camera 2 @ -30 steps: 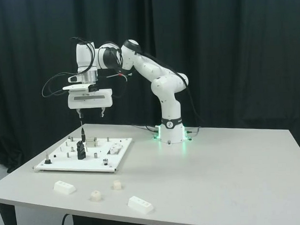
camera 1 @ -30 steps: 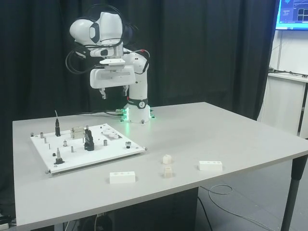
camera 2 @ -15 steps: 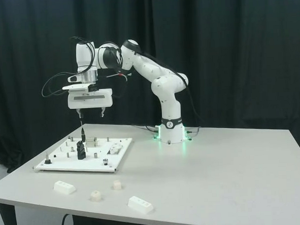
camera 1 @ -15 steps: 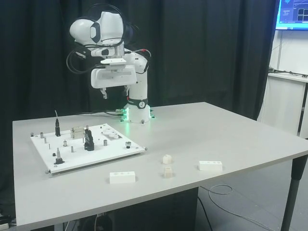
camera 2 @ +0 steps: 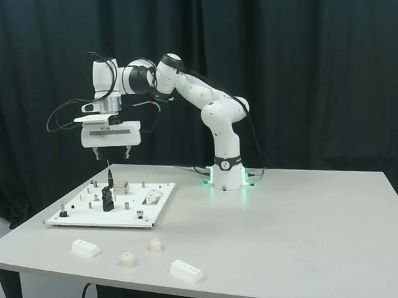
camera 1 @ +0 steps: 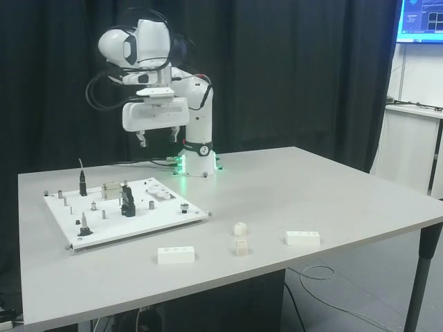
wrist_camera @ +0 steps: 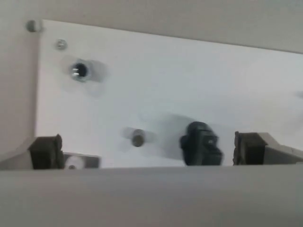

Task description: Remove D-SUB.

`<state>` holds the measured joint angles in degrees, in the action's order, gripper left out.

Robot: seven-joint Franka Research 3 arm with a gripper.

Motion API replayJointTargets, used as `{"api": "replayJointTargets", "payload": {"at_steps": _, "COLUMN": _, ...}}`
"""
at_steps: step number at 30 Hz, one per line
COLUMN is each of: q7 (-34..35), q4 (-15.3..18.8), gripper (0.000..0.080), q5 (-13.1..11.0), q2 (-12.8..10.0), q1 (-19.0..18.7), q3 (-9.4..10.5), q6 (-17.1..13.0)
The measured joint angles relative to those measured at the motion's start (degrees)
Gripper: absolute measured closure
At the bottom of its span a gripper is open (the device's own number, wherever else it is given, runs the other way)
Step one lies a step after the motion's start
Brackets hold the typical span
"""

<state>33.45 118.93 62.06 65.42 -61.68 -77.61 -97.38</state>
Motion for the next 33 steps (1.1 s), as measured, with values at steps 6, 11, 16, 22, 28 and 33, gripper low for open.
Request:
{"api": "replayJointTargets", "payload": {"at_steps": 6, "q7": -1.9, "q4": -3.5, "gripper": 0.0003, "q5": 1.7, "q2": 0.0, "q1": -1.4, "q3": -2.45, "q6": 0.3}}
{"api": "replayJointTargets", "payload": {"at_steps": 11, "q7": -4.8, "q4": -6.7, "gripper": 0.0003, "q5": 1.7, "q2": 0.0, "q1": -2.7, "q3": -4.88, "q6": 0.9}}
{"api": "replayJointTargets", "payload": {"at_steps": 16, "q7": -8.0, "q4": -9.2, "gripper": 0.0003, "q5": 1.7, "q2": 0.0, "q1": -3.9, "q3": -7.43, "q6": 1.5}}
{"api": "replayJointTargets", "payload": {"at_steps": 22, "q7": -10.7, "q4": -11.3, "gripper": 0.0003, "q5": 1.7, "q2": 0.0, "q1": -5.1, "q3": -10.41, "q6": 2.0}}
{"api": "replayJointTargets", "payload": {"at_steps": 28, "q7": -12.9, "q4": -12.4, "gripper": 0.0003, "q5": 1.6, "q2": 0.1, "q1": -5.9, "q3": -12.66, "q6": 2.0}}
{"api": "replayJointTargets", "payload": {"at_steps": 33, "q7": -14.0, "q4": -12.8, "gripper": 0.0003, "q5": 1.5, "q2": 0.2, "q1": -6.4, "q3": -13.94, "q6": 2.0}}
